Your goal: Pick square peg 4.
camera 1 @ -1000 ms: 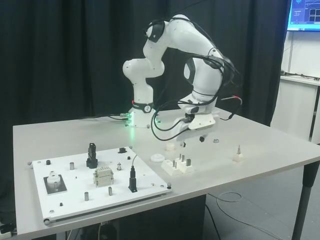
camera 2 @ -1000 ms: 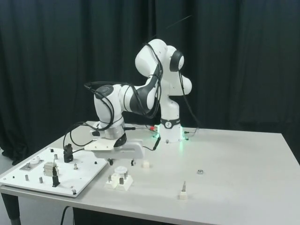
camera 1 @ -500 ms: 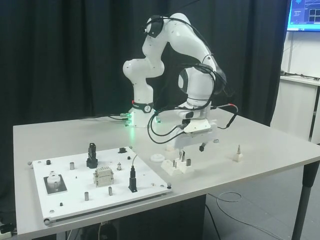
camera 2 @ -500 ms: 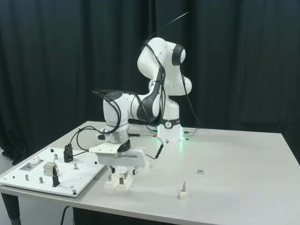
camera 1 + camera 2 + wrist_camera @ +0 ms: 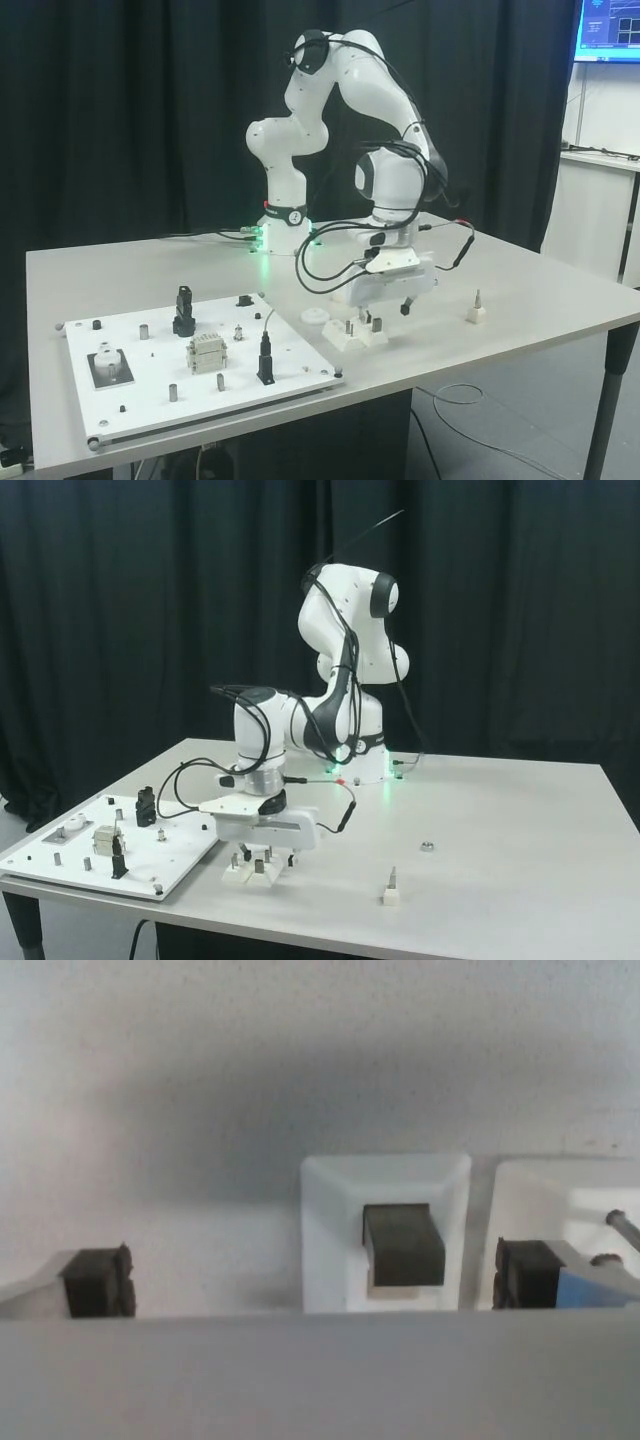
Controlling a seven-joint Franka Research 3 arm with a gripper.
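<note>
Pincer (image 5: 310, 1285) wide – astride square peg 4 (image 5: 403, 1246), white holder (image 5: 385, 1230) wrist-only.

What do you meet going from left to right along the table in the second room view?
White assembly board → white peg holder under the hand → small white base with an upright pin → small grey nut.

On the worktop (image 5: 520, 290), the board (image 5: 190, 365) lies left of the peg holder (image 5: 355, 335); the hand (image 5: 368, 322) hangs directly over the holder, a lone peg (image 5: 477, 306) standing further right.
</note>
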